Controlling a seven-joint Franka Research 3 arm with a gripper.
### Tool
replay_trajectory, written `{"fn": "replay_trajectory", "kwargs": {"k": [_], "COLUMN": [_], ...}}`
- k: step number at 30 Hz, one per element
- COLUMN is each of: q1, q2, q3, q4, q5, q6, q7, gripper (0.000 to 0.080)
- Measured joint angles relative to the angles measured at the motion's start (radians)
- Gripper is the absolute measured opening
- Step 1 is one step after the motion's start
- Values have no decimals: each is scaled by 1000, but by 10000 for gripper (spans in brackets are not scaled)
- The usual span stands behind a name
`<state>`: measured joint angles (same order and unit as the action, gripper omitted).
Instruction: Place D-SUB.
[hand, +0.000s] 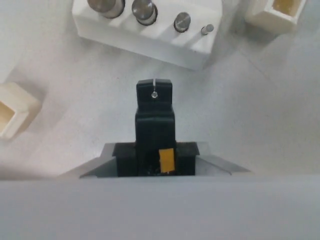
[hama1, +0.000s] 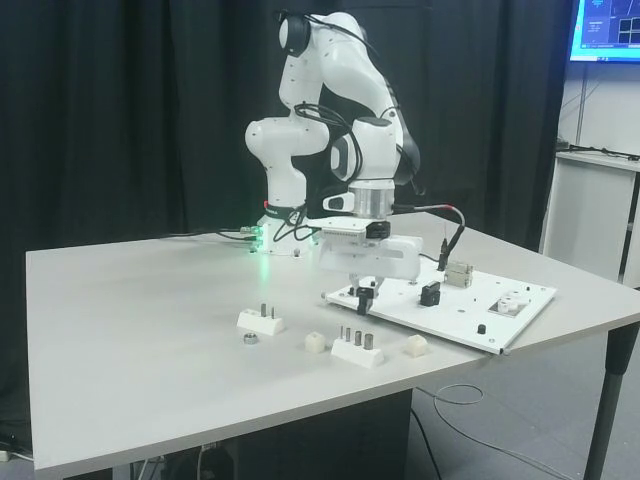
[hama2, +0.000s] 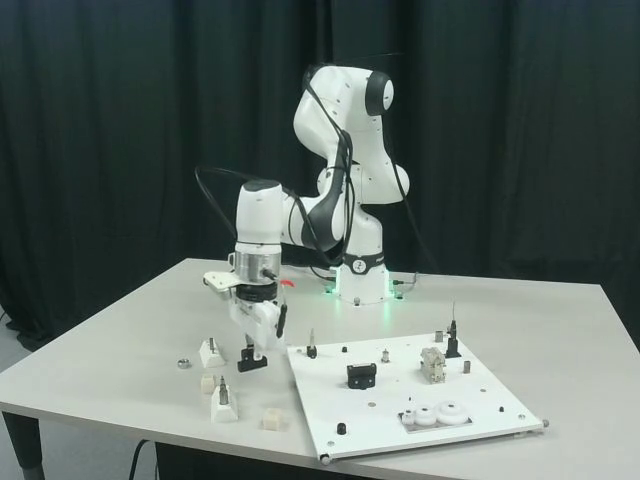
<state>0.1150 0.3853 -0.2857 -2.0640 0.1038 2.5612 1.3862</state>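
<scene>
The D-SUB connector (hand: 155, 107) is a black plug with a small metal screw at its tip. It hangs above the grey table (hama1: 140, 300) with my gripper (hand: 156, 159) shut on it. From the first room view the gripper (hama1: 365, 292) is over the near-left edge of the white board (hama1: 500, 320). In the second room view the plug (hama2: 247, 361) hangs just left of the board (hama2: 400, 410) and above a white block of metal pegs (hama2: 225, 407). That block (hand: 150, 30) shows in the wrist view just beyond the plug.
Two small white cubes (hand: 15, 107) (hand: 280, 12) flank the peg block (hama1: 358, 352). A second peg block (hama1: 260, 320) and a metal ring (hama1: 250, 339) lie further left. The board carries a black part (hama2: 361, 375), a grey part (hama2: 433, 365), posts and white gears (hama2: 435, 413).
</scene>
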Motion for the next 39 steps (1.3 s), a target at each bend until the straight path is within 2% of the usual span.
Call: {"fn": "replay_trajectory", "kwargs": {"k": [15, 30, 39], "q1": [0, 0, 0], "q2": [-3, -3, -3], "q3": [-7, -9, -9], "q4": [26, 27, 27], "q5": [0, -3, -27], "q6": [-50, -54, -54], "q7": [-4, -6, -94], "gripper": [154, 154, 154]}}
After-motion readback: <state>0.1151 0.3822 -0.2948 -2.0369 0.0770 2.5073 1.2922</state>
